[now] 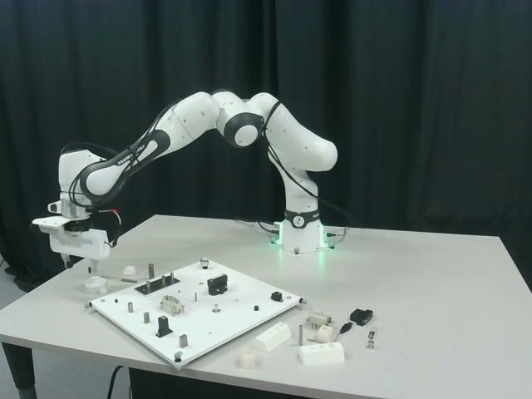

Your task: Remove round peg 3.

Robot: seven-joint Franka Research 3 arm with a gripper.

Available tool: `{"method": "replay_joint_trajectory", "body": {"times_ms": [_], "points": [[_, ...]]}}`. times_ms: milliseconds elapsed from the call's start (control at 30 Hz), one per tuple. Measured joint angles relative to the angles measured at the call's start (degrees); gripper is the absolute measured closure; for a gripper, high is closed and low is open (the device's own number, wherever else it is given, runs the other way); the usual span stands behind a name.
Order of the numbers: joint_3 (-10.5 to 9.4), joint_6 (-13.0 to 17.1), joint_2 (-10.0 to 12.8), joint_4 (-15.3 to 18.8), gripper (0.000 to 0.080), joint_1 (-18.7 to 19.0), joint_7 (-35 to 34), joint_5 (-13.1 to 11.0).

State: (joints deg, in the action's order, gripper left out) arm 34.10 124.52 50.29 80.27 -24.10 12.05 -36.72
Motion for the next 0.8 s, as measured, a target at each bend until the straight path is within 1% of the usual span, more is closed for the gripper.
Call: {"method": "replay_joint_trajectory", "body": {"times_ms": [133,300,800], "points": [[0.35,-1.5,0.0,-1.0,0.0003,0.0,-0.2,0.0],[0.55,-2.4,0.0,-1.8,0.0003,0.0,-0.4,0.0],[0.65,-3.2,0.0,-2.5,0.0003,0.0,-0.6,0.0]]}}
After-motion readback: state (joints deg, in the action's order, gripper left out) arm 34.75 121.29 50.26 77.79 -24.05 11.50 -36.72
